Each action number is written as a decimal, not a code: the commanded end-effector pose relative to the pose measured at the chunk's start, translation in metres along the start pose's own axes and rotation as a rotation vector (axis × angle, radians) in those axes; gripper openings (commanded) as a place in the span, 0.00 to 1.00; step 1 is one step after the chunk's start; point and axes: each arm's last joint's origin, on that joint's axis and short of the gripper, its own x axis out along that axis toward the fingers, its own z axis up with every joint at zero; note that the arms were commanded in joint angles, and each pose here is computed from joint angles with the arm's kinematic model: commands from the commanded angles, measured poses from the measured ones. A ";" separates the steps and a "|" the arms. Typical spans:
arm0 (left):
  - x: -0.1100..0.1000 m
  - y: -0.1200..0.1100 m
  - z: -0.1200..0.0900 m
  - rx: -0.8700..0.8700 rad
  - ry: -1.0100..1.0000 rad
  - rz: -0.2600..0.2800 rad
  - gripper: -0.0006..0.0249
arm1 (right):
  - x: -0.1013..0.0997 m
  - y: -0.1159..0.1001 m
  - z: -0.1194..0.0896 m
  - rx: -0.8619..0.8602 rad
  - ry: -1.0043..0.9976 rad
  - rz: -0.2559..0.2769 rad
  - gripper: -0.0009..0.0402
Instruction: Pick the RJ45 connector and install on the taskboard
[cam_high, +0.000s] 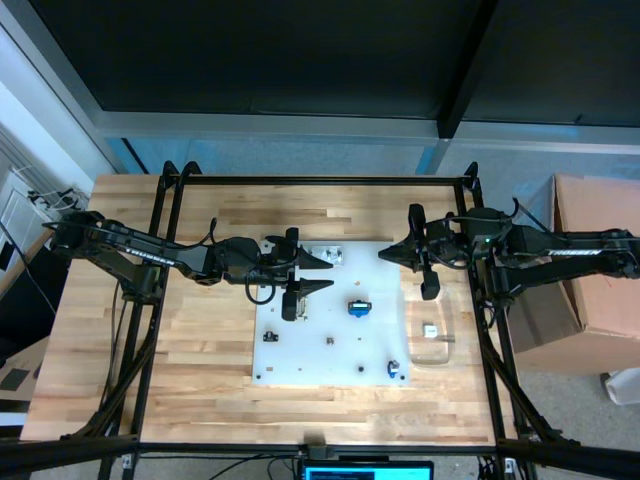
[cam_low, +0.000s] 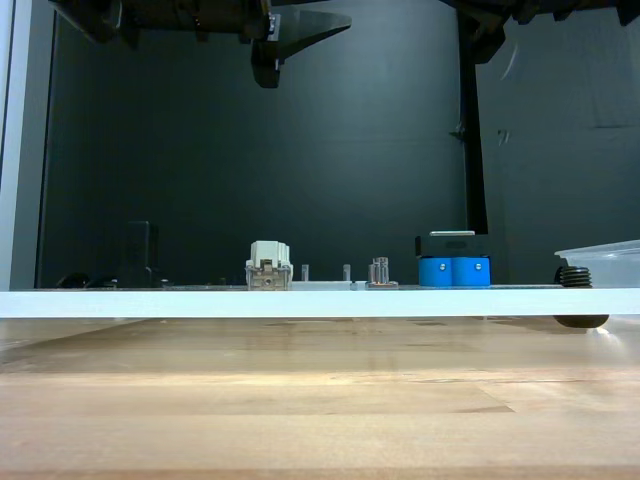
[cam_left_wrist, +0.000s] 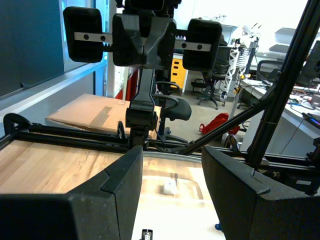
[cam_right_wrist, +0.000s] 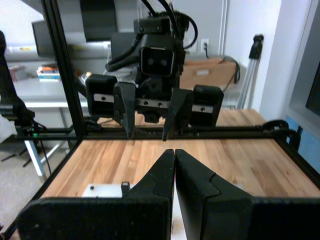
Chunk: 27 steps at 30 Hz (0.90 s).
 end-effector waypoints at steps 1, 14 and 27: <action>-0.002 0.001 0.001 0.020 0.001 0.017 0.48 | 0.002 0.000 -0.008 0.001 -0.045 -0.001 0.02; -0.045 0.008 0.006 0.095 -0.060 0.041 0.02 | 0.005 -0.002 -0.025 -0.010 -0.097 -0.021 0.02; -0.067 0.026 0.007 0.079 -0.091 0.112 0.02 | 0.009 -0.008 -0.025 -0.009 -0.106 -0.074 0.02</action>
